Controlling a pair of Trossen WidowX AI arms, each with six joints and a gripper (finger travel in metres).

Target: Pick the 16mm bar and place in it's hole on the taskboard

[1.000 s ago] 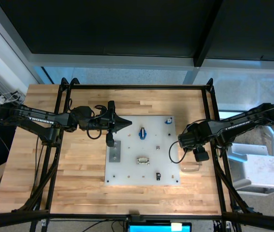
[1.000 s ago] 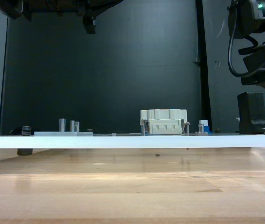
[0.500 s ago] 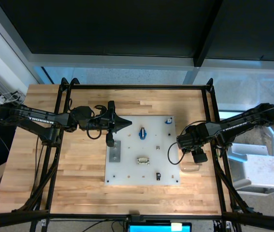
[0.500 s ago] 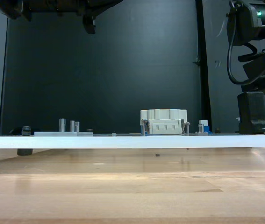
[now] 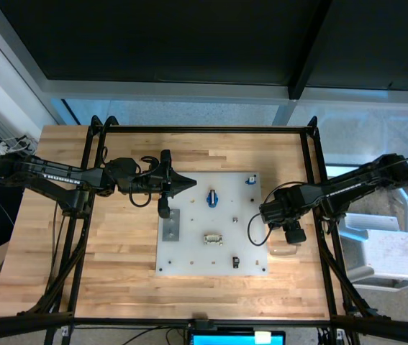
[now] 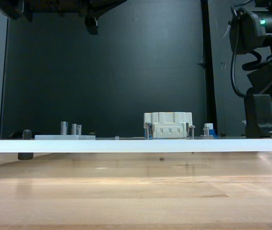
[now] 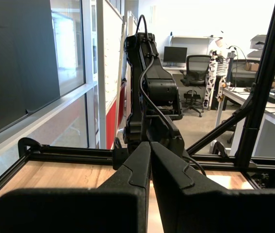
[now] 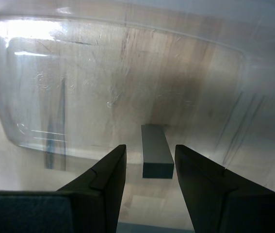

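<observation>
The 16mm bar [image 8: 156, 158], a short grey block, lies flat and free in a clear plastic tray [image 8: 79, 87], away from the board. My right gripper [image 8: 149, 160] hangs just over it, open, with one finger on each side of the bar and neither touching it. From above, the right gripper [image 5: 294, 233] is off the right edge of the white taskboard [image 5: 189, 251], above the tray [image 5: 284, 250]. My left gripper [image 5: 189, 183] is shut on nothing, held high over the board's far left edge, and its shut fingers [image 7: 139, 160] point level across the table.
On the board's left stands a grey plate [image 5: 170, 230] with short metal pegs [image 6: 65, 128]. A beige connector [image 6: 168, 125] sits mid-board, with a blue part [image 5: 212, 198] behind it. The black frame posts [image 5: 317, 187] run along the table's sides.
My right arm has shifted a little to the left and settled lower over the tray. The left arm and the bar have not moved.
</observation>
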